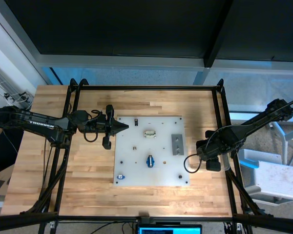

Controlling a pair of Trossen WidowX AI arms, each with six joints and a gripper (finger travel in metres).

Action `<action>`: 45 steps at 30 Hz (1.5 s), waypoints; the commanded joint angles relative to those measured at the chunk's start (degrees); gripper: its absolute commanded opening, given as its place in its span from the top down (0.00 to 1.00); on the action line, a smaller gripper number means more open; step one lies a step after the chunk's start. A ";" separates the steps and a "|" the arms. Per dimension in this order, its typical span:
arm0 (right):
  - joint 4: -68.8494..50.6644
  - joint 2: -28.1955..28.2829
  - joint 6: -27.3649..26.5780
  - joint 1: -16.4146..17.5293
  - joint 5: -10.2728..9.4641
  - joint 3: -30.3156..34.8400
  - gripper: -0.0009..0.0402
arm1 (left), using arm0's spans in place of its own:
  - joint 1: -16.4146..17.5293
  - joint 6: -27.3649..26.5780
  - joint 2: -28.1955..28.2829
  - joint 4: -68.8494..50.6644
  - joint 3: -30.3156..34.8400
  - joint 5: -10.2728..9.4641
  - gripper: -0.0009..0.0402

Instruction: Pick the 16mm cylinder and place it in the taskboard

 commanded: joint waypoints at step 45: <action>10.32 4.92 8.83 4.92 2.78 -6.56 0.53 | 0.00 0.02 0.00 0.00 0.00 0.00 0.98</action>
